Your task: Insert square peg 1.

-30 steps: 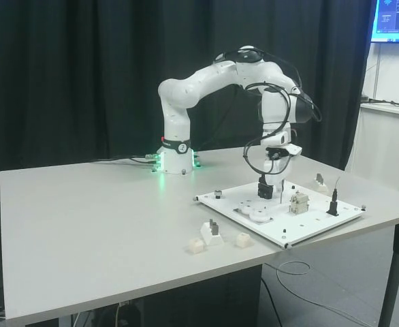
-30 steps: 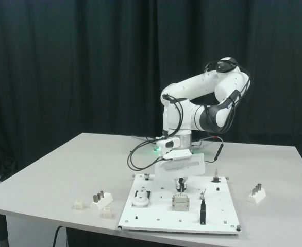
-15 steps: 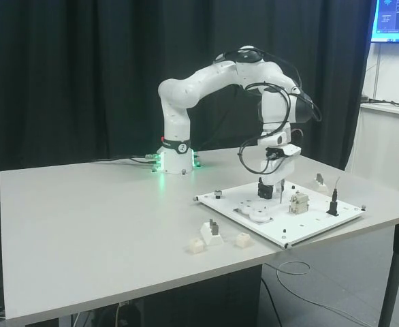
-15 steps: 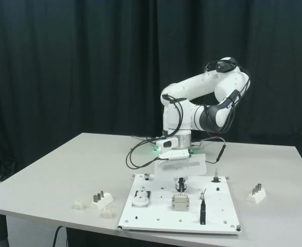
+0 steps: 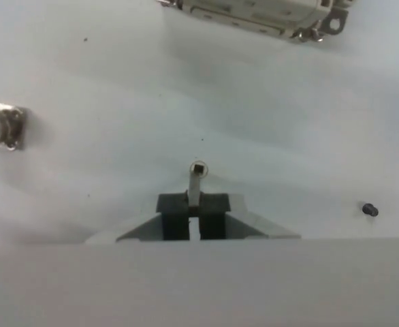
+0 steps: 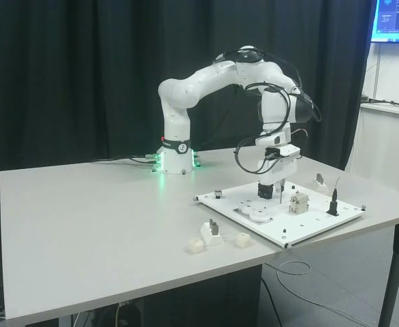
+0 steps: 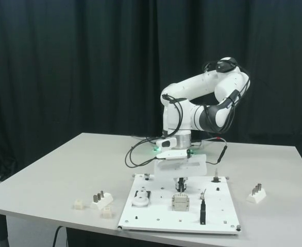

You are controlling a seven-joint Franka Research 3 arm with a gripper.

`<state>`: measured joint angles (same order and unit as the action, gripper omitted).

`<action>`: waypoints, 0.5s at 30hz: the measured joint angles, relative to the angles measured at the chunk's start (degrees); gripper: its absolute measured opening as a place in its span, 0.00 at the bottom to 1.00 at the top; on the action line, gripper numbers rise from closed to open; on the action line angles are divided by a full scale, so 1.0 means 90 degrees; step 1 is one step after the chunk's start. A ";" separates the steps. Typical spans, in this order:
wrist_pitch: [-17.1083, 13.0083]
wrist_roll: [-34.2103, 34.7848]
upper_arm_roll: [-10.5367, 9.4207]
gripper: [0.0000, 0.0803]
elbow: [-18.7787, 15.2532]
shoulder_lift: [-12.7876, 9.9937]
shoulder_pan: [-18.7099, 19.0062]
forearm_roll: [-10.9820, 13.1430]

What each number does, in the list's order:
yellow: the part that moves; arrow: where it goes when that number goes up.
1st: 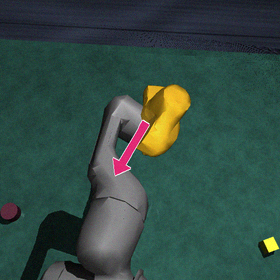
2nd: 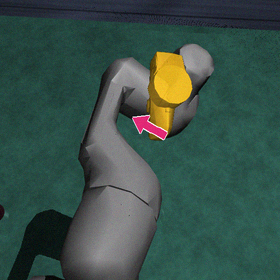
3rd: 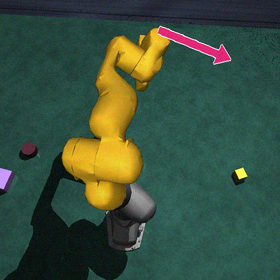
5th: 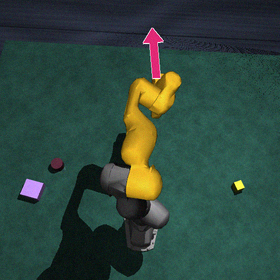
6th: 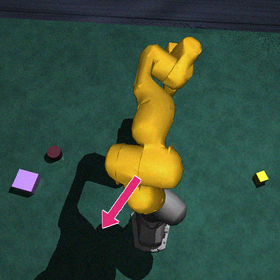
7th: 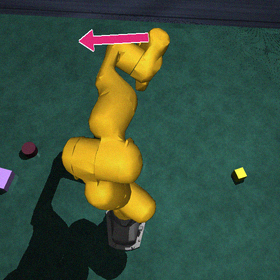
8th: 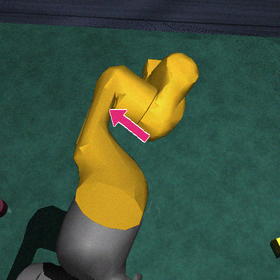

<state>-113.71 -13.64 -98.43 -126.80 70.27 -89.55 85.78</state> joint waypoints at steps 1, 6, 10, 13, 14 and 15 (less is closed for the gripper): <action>-0.0001 0.0029 0.0000 0.04 0.0000 0.0000 0.0000 0.0001; -0.0028 0.0254 -0.0005 0.04 0.0000 0.0001 -0.0005 0.0003; -0.0049 0.0459 -0.0011 0.04 0.0000 0.0001 -0.0007 0.0012; -0.0072 0.0605 -0.0016 0.04 0.0000 0.0001 -0.0008 0.0019; -0.0081 0.0657 -0.0019 0.04 0.0000 0.0001 -0.0008 0.0021; -0.0089 0.0694 -0.0021 0.04 0.0000 0.0001 -0.0008 0.0023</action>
<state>-114.51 -7.40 -98.62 -126.80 70.28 -89.62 85.99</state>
